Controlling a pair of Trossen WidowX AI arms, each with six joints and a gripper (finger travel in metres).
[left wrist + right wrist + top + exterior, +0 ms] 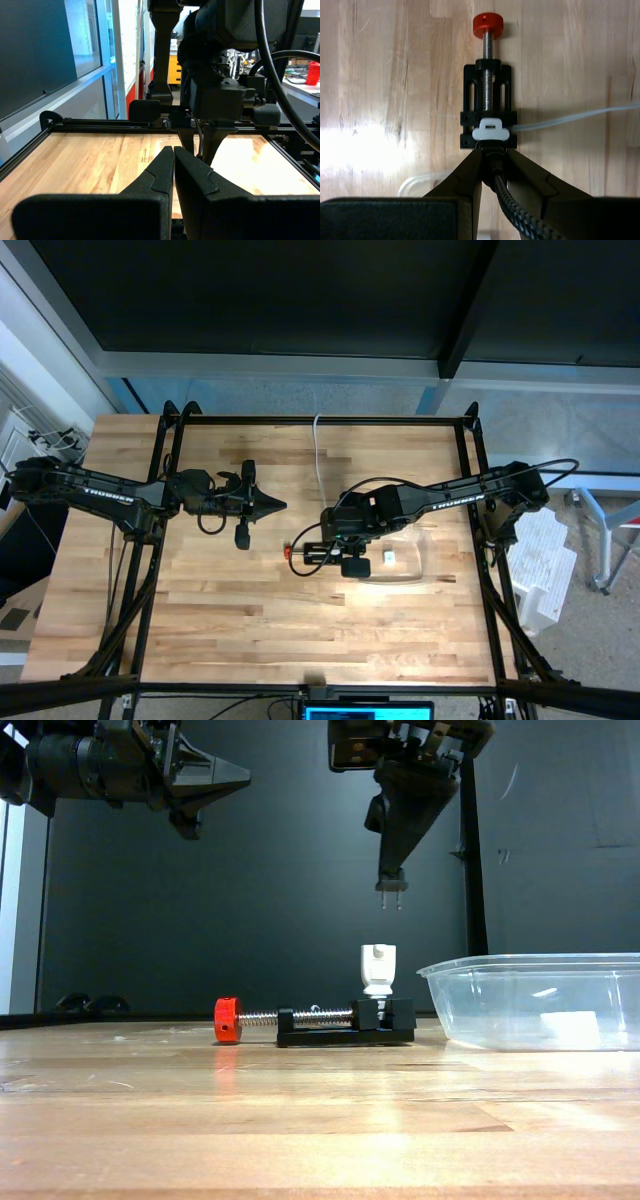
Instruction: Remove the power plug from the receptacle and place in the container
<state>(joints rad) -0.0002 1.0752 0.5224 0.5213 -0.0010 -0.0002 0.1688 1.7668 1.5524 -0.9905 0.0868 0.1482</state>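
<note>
Now: right arm reaches in from the right table edge, forearm roughly level, wrist bent so the right gripper (392,872) points straight down over the board. Fingers narrow, pinched on the power plug (392,888). Plug hangs prongs-down from the fingertips. Its braided black cord (513,210) runs back up between the fingers.

Plug is clear of the receptacle (378,965): the low view shows open air between the prong tips and the white socket top. Plug sits directly above the socket, in line with it. Receptacle stands upright, clamped in the small black vise (345,1023). The vise's orange-red knob (228,1020) sticks out on the side away from the container (530,1000). White cable (570,119) leads off from the socket across the wood.

Container rests on the table just beside the vise, on the right arm's side, apart from it. A small white square shows inside. The plug is not over the tray.

Left arm stretches in from the left edge, held level and well above the table. Left gripper (238,775) points toward the right arm, fingers pressed together on nothing, well apart from vise and plug.
</note>
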